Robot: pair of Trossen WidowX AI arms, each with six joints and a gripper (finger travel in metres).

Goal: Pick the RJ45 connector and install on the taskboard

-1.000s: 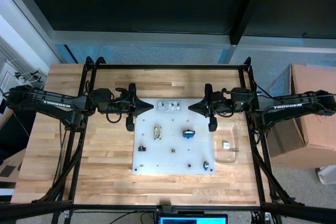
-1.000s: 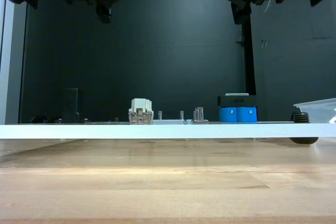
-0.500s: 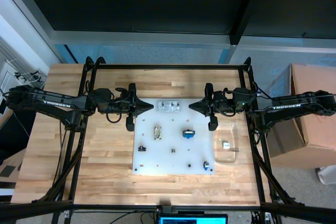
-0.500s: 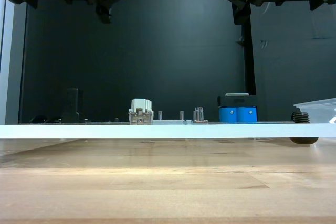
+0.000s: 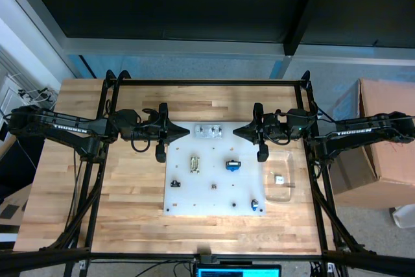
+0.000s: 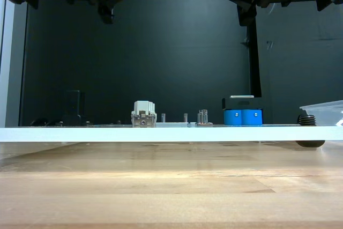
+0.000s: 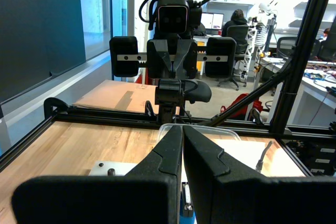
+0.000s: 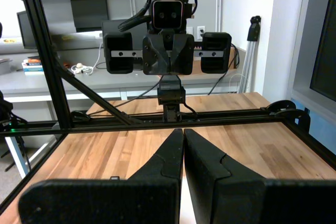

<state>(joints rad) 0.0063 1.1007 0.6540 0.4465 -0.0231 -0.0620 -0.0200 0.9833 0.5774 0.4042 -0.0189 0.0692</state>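
The small blue jack (image 5: 256,205) at the white board's (image 5: 194,199) near right corner has a pale top with a little grey on it. I cannot tell whether the connector sits in it. In the clear tray (image 5: 288,160) the white block (image 5: 279,178) carries a small dark spot, with a thin grey streak just near of it. I cannot tell if that is the connector. My left gripper (image 5: 188,132) and right gripper (image 5: 234,132) hover high over the board's far edge, tips facing each other. Both are shut with nothing between the fingers (image 7: 173,145) (image 8: 173,148).
The board also carries a grey-white socket (image 5: 194,164), a blue block (image 5: 232,165) and clear pegs (image 5: 209,132). A black frame (image 5: 207,83) rings the wooden table. A cardboard box (image 5: 382,141) stands off the table's right side.
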